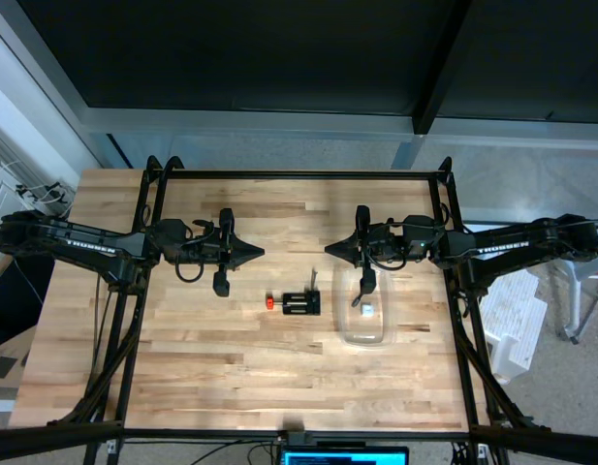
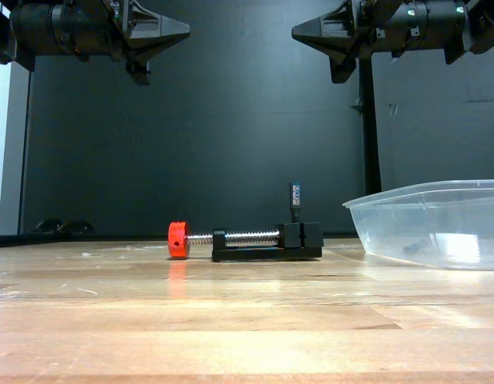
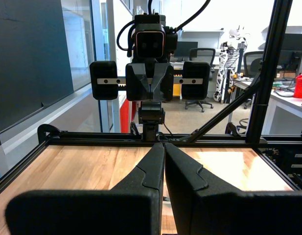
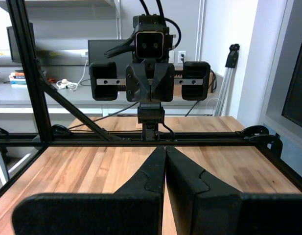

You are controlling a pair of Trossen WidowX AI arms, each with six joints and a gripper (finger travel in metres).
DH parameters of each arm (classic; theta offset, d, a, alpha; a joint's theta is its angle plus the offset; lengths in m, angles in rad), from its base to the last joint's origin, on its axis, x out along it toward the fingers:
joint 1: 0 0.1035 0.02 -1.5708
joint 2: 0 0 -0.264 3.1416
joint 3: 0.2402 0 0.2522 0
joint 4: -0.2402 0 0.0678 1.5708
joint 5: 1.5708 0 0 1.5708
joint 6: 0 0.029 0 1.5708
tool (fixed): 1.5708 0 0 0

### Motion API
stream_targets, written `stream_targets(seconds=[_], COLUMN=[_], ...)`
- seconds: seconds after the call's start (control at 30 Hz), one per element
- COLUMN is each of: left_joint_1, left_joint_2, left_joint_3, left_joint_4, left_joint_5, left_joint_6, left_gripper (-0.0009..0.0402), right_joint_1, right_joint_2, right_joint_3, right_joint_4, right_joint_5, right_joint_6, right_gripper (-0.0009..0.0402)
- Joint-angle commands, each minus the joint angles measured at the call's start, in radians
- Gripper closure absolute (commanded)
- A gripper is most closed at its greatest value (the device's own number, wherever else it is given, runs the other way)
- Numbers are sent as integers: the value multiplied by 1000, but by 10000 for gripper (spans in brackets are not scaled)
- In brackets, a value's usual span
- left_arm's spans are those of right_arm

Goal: Remove the USB-C connector from taskboard and place in the container

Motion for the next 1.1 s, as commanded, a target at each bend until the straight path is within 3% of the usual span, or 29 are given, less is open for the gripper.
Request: stream_targets(seconds=[0.03, 0.2, 1.1], left_joint_1=[0, 0, 0], left_joint_2=[0, 0, 0], left_joint_3=[0, 0, 0], left_joint_4=[0, 0, 0], left_joint_5=[0, 0, 0], left_joint_6=[0, 0, 0], left_gripper=[393, 393, 393], right_joint_1=[-1, -2, -6], right_joint_2=[1, 2, 2], right_joint_3=[0, 0, 0], right_joint_4=[-1, -9, 11], right_joint_5=[2, 27, 27], right_joint_6=[5, 4, 12], right_gripper=[393, 393, 393])
